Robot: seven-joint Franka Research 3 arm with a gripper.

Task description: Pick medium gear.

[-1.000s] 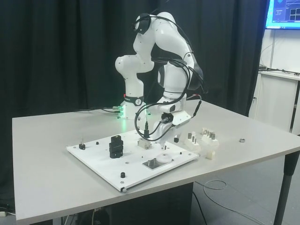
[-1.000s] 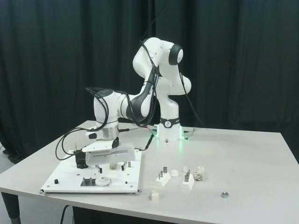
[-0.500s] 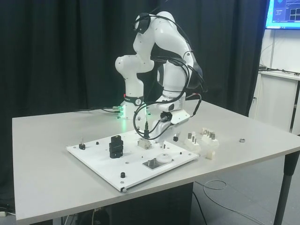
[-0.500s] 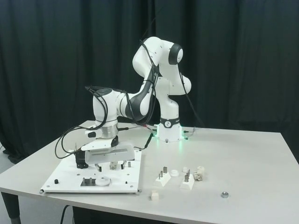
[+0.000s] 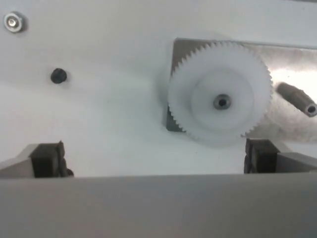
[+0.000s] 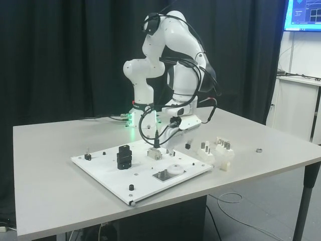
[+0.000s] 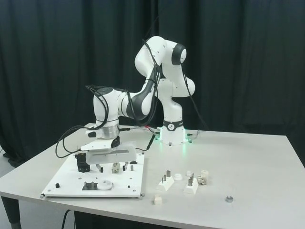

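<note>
My 2 fingers are spread wide and hold nothing. The medium gear sits on a grey plate on the white board, apart from my fingertips.

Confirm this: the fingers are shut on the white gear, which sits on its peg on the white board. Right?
Not quite. In the wrist view the gripper is open, its fingers apart and not touching the white gear. The gear does sit on its peg on the white board.

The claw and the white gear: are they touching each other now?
Apart. The first room view shows the claw hanging above the white gear, with bare board visible between them.
</note>
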